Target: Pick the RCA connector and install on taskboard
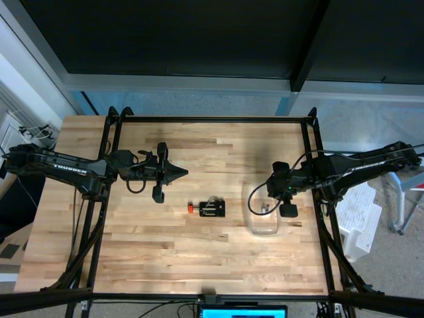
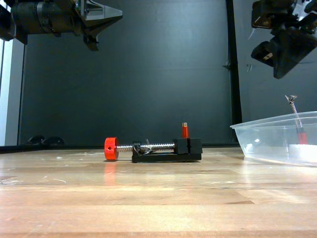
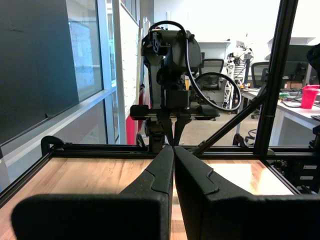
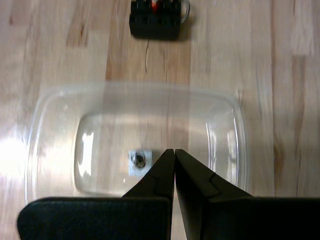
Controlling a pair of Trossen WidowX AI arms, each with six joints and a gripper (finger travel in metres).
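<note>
The taskboard (image 1: 211, 209) is a small black block with a red-orange knob (image 2: 111, 148), lying mid-table; it also shows as the taskboard (image 4: 155, 20) past the tray. The RCA connector (image 4: 138, 160), a tiny dark grey piece, sits against a small white square on the floor of the clear tray (image 4: 135, 91). My right gripper (image 4: 174, 151) hovers shut and empty above that tray, pointing down, just beside the connector. My left gripper (image 3: 173, 150) is shut and empty, held high over the table left of the taskboard, seen as the left gripper (image 1: 180, 173) in the high view.
The clear tray (image 1: 255, 229) stands right of the taskboard, and a thin rod with a red part (image 2: 297, 124) leans up inside it. A black frame (image 1: 212, 119) rims the table. Bare wood lies between the taskboard and the tray.
</note>
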